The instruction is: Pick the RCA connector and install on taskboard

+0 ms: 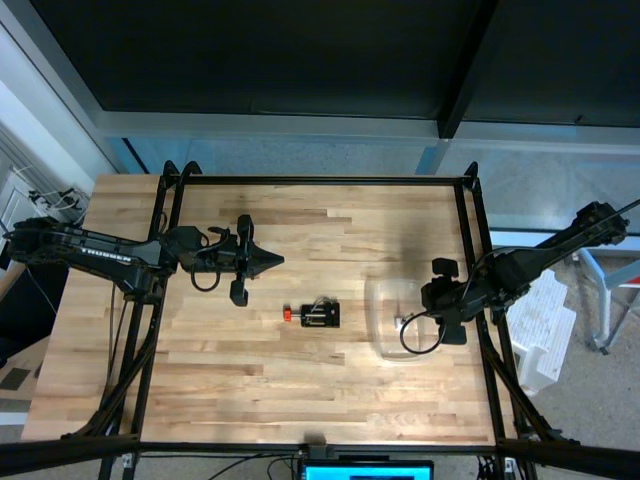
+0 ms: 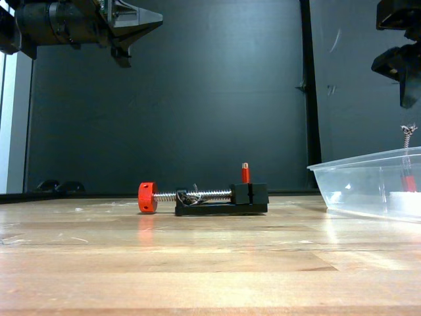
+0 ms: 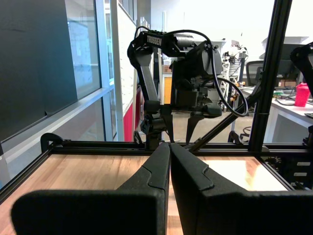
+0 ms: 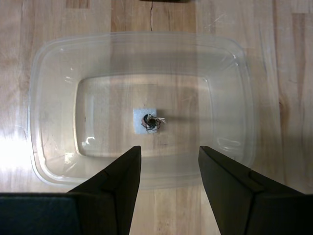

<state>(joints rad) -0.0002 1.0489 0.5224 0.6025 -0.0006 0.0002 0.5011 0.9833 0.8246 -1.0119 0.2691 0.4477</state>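
Right wrist view was filled by the clear tray (image 4: 39, 98), where the RCA connector (image 4: 151, 122) was seen end-on, stood upright in a small white cube (image 4: 141, 115), straight below the right gripper (image 4: 168, 152), whose jaws were spread wide and empty. The left gripper (image 3: 169, 145), jaws closed on nothing, was held high and well apart; the taskboard (image 1: 320, 316) was seen on the counter (image 1: 250, 390) between the arms.

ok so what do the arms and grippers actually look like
The left arm and right arm are matte black, with white TROSSEN lettering and a black cable looping at each wrist. The left gripper, high up left of the taskboard, has black wedge fingers tapering to a point. The right gripper, above the clear tray, has the same.
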